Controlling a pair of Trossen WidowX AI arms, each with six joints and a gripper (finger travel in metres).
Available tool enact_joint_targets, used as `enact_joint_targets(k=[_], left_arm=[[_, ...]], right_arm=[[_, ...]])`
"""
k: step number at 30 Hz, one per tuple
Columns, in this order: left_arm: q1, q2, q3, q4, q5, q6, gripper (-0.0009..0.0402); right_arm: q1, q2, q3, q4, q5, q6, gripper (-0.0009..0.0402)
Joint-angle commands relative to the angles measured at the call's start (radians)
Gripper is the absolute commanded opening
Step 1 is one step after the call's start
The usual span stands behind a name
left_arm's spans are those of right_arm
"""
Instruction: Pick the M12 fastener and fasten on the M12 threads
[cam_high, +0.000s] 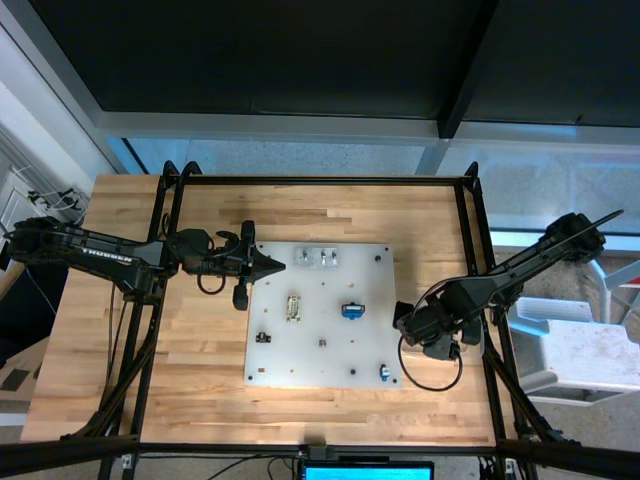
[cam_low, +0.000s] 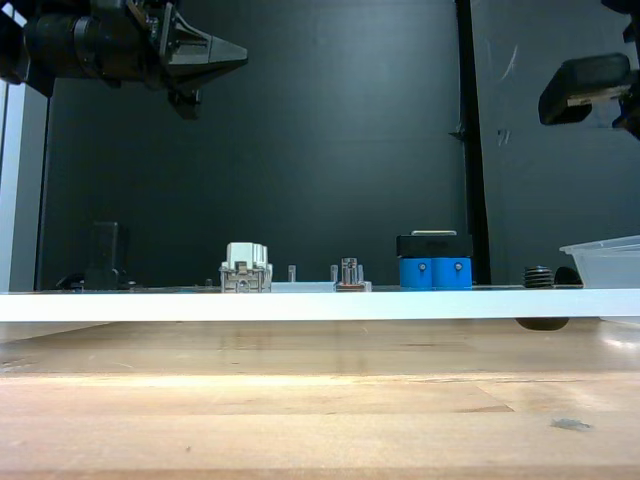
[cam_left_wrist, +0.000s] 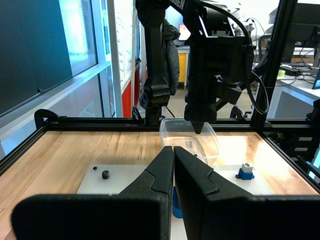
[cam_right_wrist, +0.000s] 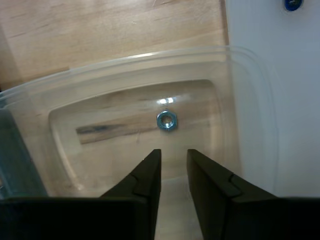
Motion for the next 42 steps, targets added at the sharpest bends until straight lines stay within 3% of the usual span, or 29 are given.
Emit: enact_joint_targets(k=[1,13,15,42], left_arm=[[0.0,0.0,0.0,0.001,0.0,0.0,0.0],[0.0,0.0,0.0,0.001,0.0,0.0,0.0],[0.0,0.0,0.0,0.0,0.0,0.0,0.0],[0.0,0.0,0.0,0.001,0.0,0.0,0.0]], right_arm=[[0.007,0.0,-0.025,0.024,0.023,0.001,0.0107],[0.014,0.05,-0.092,0.111,0.039,0.0,0.018],[0.015,0.053,-0.105,0.138,0.05,-0.002,0.0182],[0.026,0.135,-0.184,0.298,0.037,-0.029,0.0181]])
